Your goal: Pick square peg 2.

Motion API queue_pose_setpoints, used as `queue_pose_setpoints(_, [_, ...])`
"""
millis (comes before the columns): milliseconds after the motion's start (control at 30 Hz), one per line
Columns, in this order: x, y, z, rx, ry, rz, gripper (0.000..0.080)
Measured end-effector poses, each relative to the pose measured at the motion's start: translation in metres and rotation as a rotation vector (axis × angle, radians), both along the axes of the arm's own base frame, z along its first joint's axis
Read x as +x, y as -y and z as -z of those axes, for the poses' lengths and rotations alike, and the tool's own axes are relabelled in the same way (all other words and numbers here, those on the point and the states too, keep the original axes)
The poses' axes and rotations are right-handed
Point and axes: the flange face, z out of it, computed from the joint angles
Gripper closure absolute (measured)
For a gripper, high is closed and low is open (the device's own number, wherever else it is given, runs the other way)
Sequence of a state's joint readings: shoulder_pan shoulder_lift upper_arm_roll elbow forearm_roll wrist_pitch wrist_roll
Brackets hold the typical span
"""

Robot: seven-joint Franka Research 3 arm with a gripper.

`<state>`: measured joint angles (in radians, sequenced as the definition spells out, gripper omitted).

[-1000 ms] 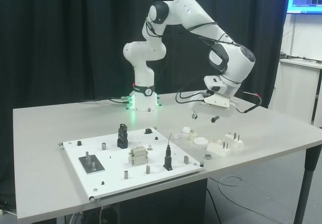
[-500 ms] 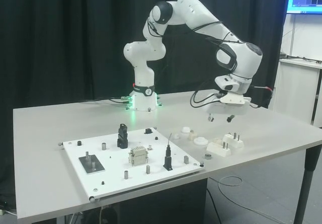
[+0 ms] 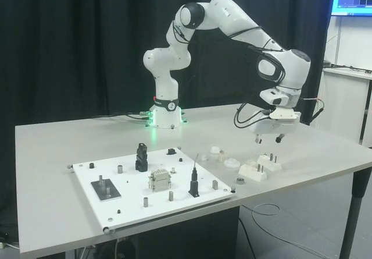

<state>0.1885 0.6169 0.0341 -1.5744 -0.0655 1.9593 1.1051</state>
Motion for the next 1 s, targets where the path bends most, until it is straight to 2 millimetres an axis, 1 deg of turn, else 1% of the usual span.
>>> queue_pose_setpoints(267, [-0.001,-0.015,0.018,0.009,0.025,-0.009,0.0003])
queue_pose_setpoints(467, [-0.005,-0.021,0.030,0.008,0.035,-0.005,0.0003])
queue_pose_setpoints(1000, [-0.010,-0.014,0.049,0.011,0.070,0.002,0.0003])
